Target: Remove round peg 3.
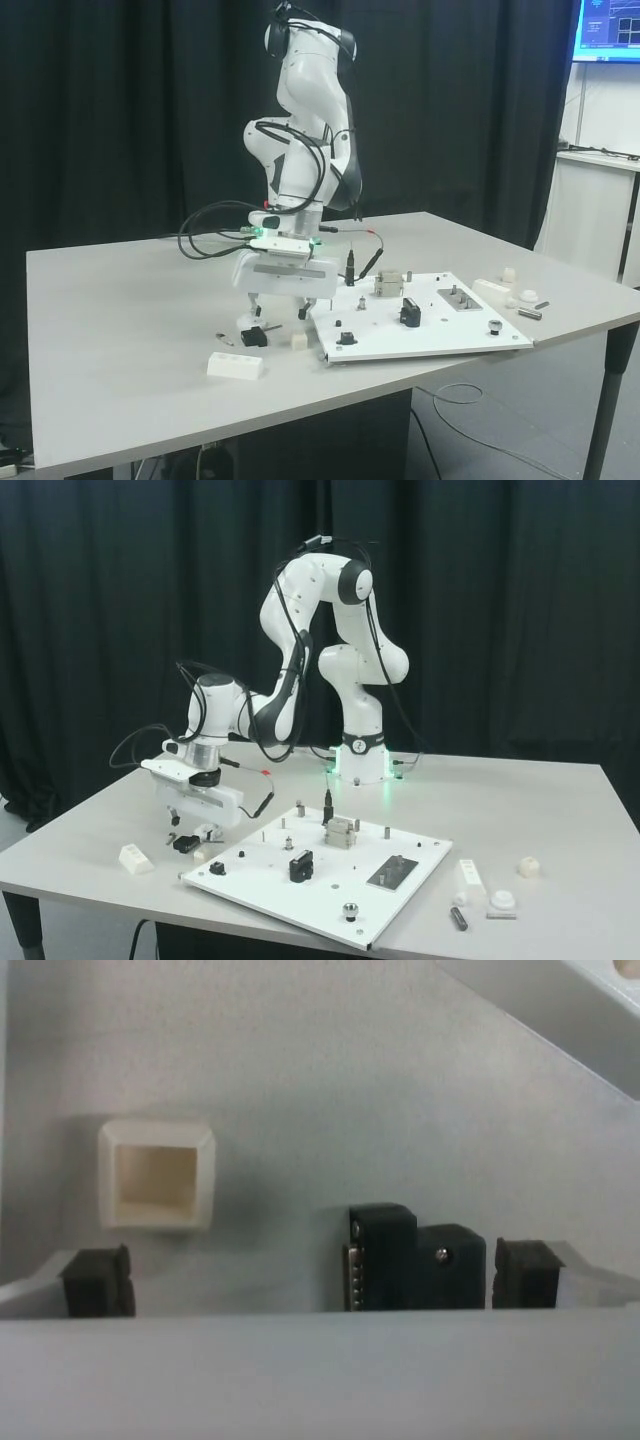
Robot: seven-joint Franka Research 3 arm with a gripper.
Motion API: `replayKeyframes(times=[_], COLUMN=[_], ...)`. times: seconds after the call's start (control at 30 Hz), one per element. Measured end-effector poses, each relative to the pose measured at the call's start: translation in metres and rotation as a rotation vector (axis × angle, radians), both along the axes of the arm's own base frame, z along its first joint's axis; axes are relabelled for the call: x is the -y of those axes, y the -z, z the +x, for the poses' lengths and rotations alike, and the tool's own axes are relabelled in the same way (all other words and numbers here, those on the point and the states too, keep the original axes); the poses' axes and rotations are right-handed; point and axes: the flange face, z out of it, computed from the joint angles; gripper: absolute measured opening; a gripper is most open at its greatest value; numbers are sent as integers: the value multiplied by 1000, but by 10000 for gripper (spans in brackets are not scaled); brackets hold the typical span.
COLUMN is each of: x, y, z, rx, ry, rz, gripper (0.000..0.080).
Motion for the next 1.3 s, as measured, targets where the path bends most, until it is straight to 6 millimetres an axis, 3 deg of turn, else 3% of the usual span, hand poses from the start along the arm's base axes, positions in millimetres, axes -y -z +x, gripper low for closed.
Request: replayKeyframes(times=[1.3], x=[24], y=[0], z=[11], rx=[13], ry=[-17], rz=[-21], gripper=[800])
